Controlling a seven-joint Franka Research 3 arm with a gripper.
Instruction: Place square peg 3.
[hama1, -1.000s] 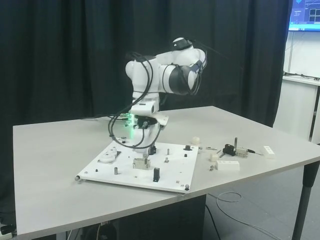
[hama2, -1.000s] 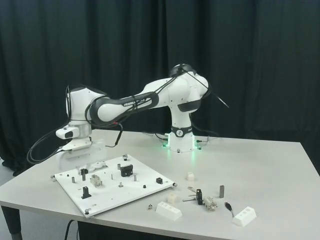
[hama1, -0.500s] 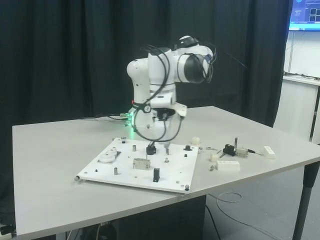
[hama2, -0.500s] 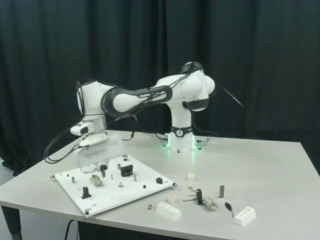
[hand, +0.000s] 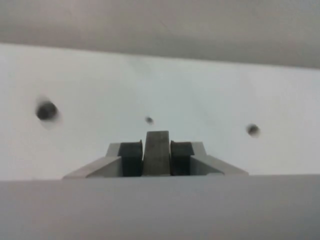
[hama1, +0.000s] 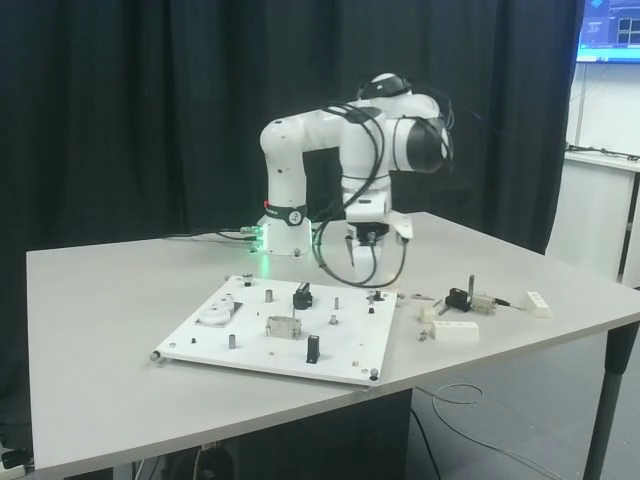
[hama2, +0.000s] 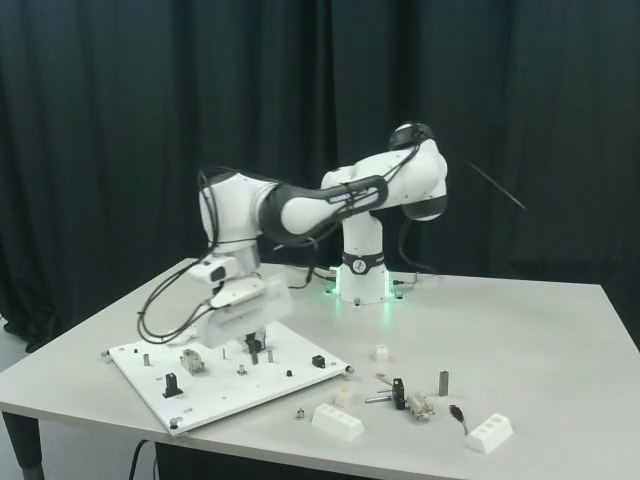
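In the wrist view my gripper is shut on a grey square peg that stands upright between the black pads. Under it lies the white board, showing small dark holes. In the first room view the gripper hangs above the board's far right part, over a small black fitting. In the second room view the gripper is low over the middle of the board, and the peg is too small to make out.
The board carries a grey block, a black holder, a black block and a white gear. To its right on the grey table lie white blocks, a black connector and an upright pin.
The arm has swung from over the board's left side across to its far right part, and the elbow has folded back toward the base. The fingers stay shut.
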